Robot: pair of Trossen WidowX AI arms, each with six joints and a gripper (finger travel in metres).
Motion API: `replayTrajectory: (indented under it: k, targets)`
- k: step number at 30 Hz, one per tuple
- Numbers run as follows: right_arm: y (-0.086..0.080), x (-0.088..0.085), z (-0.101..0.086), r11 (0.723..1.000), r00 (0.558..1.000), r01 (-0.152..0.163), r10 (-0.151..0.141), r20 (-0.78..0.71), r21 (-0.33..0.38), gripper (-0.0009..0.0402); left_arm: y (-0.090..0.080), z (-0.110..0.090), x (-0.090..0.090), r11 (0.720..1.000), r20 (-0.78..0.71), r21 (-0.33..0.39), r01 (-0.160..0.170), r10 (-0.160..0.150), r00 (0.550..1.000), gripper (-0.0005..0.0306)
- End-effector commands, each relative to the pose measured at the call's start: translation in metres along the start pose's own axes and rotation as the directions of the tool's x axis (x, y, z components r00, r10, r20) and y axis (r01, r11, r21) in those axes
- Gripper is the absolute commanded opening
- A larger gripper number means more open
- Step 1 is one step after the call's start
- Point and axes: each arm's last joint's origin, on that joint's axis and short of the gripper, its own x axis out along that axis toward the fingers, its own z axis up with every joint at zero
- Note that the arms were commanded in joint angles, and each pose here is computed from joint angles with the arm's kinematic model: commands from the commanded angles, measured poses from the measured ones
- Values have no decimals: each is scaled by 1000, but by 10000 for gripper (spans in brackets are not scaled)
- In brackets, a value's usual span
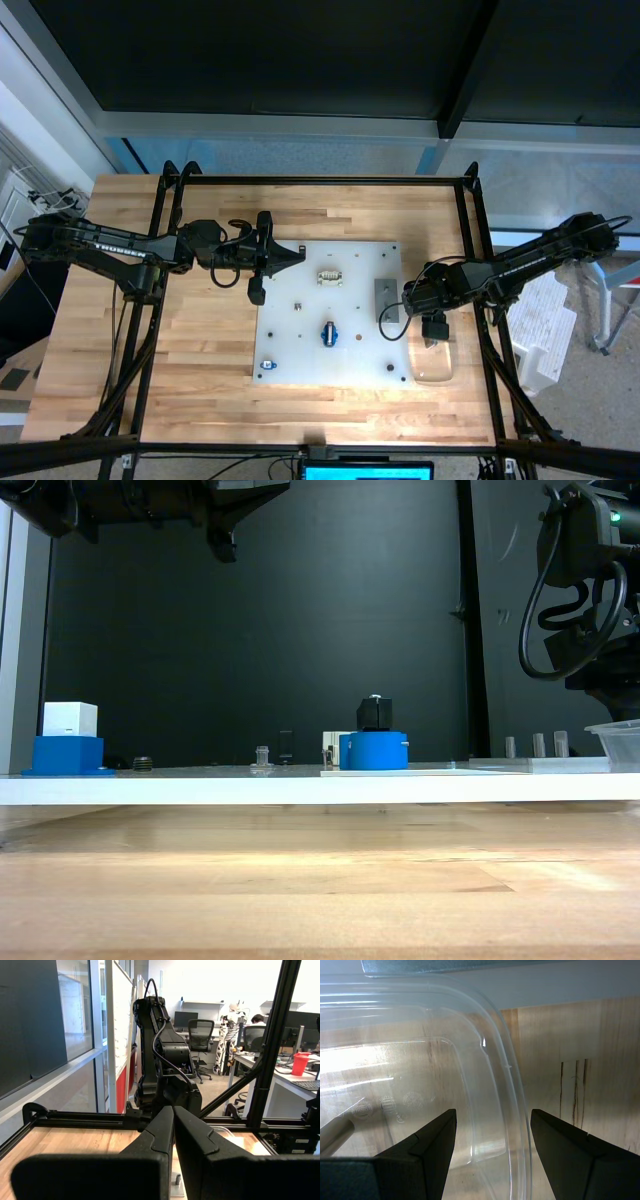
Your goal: Pick the 16mm cylinder and install on the taskboard
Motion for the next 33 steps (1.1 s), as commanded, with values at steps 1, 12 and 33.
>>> replayTrajectory:
  k: [1, 12, 33]
  targets:
    - [0, 0, 0, 1000, 1000, 0, 0, 0, 0, 206, 0, 0, 0, 1000, 1, 0, 0, 0, 1000, 1]
    - [0, 0, 0, 1000, 1000, 0, 0, 1, 0, 206, 0, 0, 0, 1000, 1, 0, 0, 0, 1000, 1]
    - [0, 0, 0, 1000, 1000, 0, 0, 1, 0, 117, 0, 0, 0, 1000, 1, 0, 0, 0, 1000, 1]
